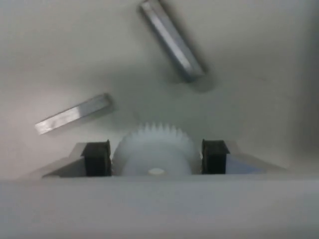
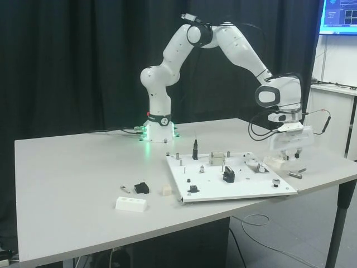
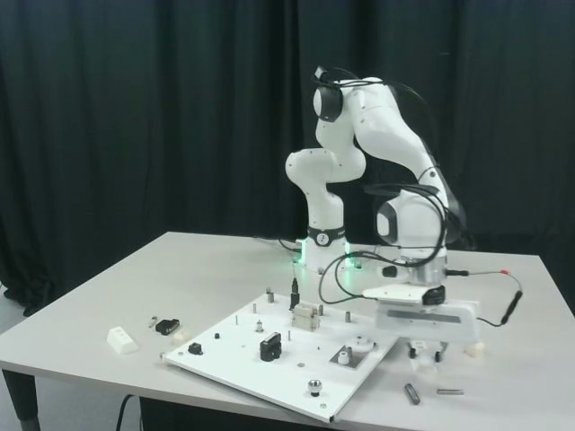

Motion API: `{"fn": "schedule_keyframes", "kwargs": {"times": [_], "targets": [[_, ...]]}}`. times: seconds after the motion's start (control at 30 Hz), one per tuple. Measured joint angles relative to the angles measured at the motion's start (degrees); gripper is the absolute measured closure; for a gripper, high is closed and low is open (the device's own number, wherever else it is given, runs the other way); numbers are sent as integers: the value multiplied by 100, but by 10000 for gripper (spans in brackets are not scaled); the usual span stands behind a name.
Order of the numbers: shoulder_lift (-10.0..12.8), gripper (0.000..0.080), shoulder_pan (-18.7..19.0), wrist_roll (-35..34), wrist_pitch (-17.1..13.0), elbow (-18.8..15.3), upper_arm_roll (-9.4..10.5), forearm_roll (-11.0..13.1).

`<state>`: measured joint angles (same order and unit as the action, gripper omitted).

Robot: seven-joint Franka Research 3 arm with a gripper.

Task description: Place medium gear.

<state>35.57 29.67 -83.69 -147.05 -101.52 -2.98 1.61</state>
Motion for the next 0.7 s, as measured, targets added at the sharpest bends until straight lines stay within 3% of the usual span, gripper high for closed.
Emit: {"fn": "schedule_keyframes", "kwargs": {"times": [0.3,0.7], "targets": [[278,407,243,-146,69,273,-33,0],[451,407,458,-328,140,408,-83,0]]}}
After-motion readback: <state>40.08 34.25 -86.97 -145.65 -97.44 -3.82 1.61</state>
